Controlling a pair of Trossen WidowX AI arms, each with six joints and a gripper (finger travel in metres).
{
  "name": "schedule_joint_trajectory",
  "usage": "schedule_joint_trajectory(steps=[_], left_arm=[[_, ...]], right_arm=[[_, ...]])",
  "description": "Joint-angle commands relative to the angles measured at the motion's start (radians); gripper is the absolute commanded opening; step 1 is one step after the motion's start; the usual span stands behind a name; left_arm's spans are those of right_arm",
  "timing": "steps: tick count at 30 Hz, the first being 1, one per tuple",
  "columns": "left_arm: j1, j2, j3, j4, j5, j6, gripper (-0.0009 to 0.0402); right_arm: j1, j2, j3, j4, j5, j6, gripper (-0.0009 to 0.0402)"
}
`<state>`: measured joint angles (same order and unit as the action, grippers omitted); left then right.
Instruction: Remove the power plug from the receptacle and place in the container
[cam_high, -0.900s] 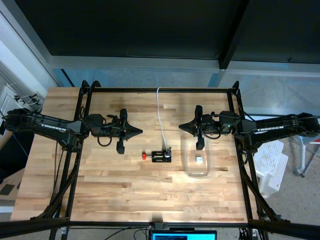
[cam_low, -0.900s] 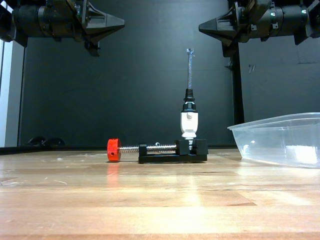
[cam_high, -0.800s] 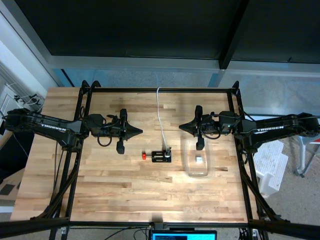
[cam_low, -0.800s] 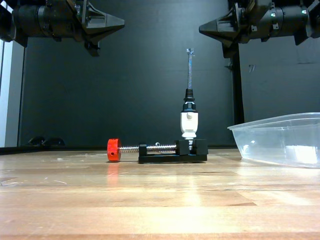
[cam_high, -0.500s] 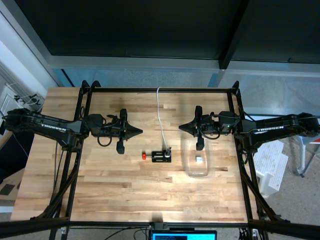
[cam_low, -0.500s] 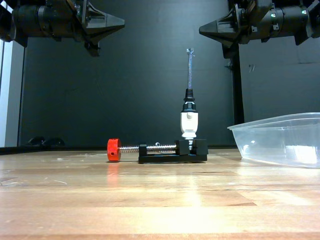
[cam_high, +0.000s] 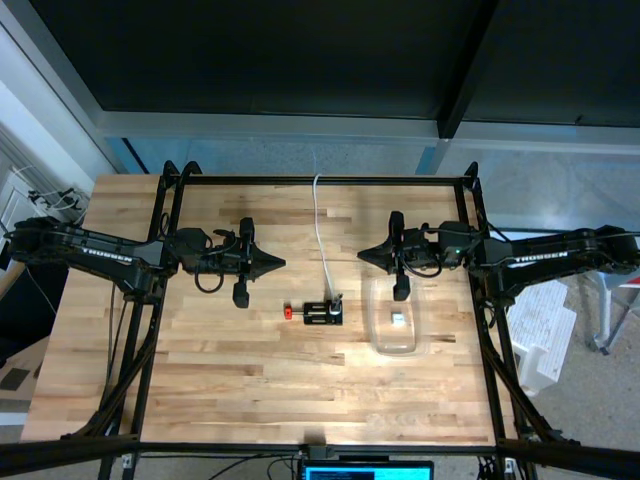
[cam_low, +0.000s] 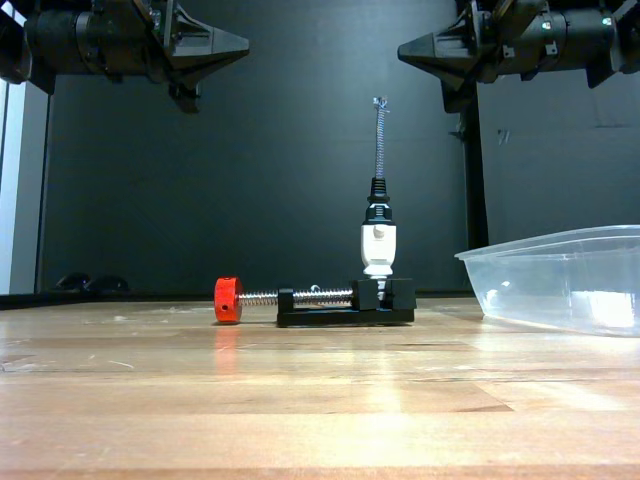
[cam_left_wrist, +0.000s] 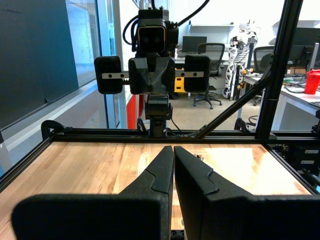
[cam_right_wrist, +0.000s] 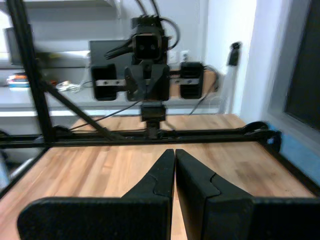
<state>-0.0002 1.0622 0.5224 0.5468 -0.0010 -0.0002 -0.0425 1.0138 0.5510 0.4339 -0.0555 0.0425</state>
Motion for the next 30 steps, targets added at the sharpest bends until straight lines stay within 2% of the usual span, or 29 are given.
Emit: schedule_joint_trajectory(steps=[1, 8, 10, 17, 19, 21, 24, 28, 30], left_arm=[[0.0, 0.0, 0.0, 0.0, 0.0, 0.0, 0.0], [0.0, 0.0, 0.0, 0.0, 0.0, 0.0, 0.0], [0.0, 0.0, 0.0, 0.0, 0.0, 0.0, 0.0], [0.0, 0.0, 0.0, 0.0, 0.0, 0.0, 0.0], [0.0, 0.0, 0.0, 0.0, 0.0, 0.0, 0.0], [0.0, 0.0, 0.0, 0.0, 0.0, 0.0, 0.0], [0.0, 0.0, 0.0, 0.0, 0.0, 0.0, 0.0], [0.0, 0.0, 0.0, 0.0, 0.0, 0.0, 0.0], [0.0, 0.0, 0.0, 0.0, 0.0, 0.0, 0.0]], right_arm=[[0.012, 0.007, 0.07, -0.188, -0.042, 0.006, 0.0], [0.06, 0.08, 0.28, -0.637, -0.038, 0.004, 0.0], [0.074, 0.119, 0.328, -0.732, -0.014, 0.003, 0.0], [0.113, 0.259, 0.455, -0.948, -0.009, 0.003, 0.0], [0.125, 0.299, 0.492, -1.008, 0.016, 0.007, 0.0001], [0.136, 0.333, 0.526, -1.059, 0.026, 0.007, 0.0006], [0.146, 0.378, 0.573, -1.118, 0.038, 0.015, 0.0028], [0.155, 0.421, 0.623, -1.16, 0.04, 0.047, 0.008], [0.163, 0.44, 0.649, -1.189, 0.077, 0.061, 0.0108]])
